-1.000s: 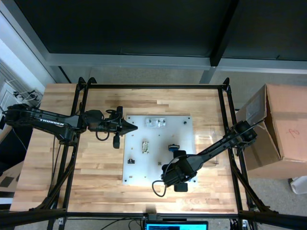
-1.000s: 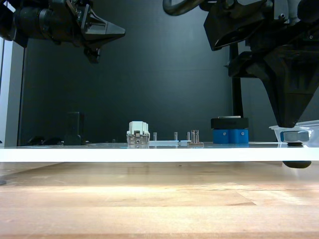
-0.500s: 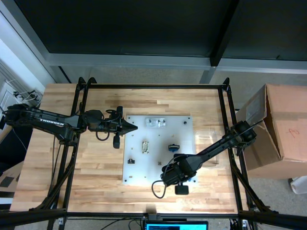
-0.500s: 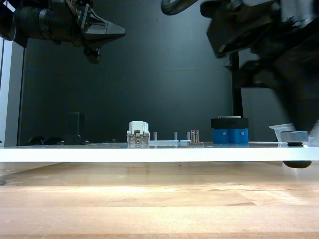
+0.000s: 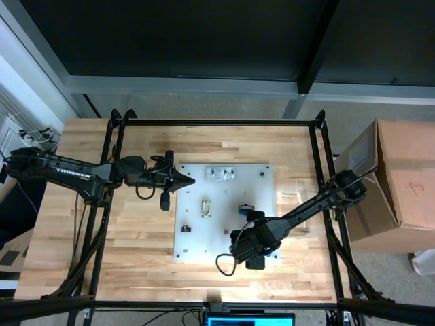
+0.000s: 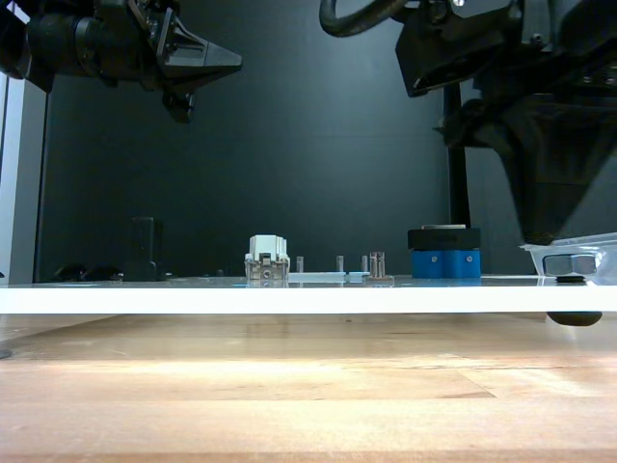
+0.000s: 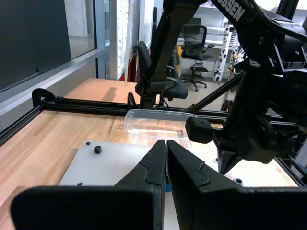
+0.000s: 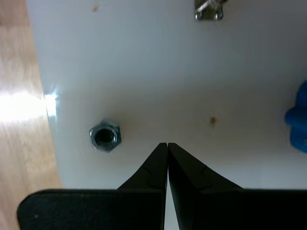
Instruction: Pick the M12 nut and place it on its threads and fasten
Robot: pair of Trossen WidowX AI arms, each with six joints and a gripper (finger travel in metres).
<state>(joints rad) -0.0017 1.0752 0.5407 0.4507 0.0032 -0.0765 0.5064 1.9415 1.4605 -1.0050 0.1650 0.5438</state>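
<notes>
A pale wooden desk (image 5: 136, 238) inside a black frame carries a white board (image 5: 204, 248), with a cardboard box (image 5: 394, 183) standing off the desk's right edge. The M12 nut (image 8: 105, 136) is on its stud (image 6: 571, 280) near the board's near right edge, sitting level and free of any grip, with only a sliver of black showing beneath it. The right pincer (image 8: 167, 144) hangs over that corner pointing down, its fingers pressed together on nothing, and the nut lies beside the tips, not between them. The left pincer (image 7: 166, 143) is held high over the board's left edge, well apart from the nut, fingers together and empty too. I'd judge the nut light, hard and slick. It is best taken across two opposite flats, since corners would likely let it slip or turn crooked on the threads. The clear tray (image 5: 293, 193) lies just beyond the stud on the desk and looks the likeliest thing to crowd a finger. The blue block (image 6: 444, 262) and white connector (image 6: 267, 260) stand well clear.
</notes>
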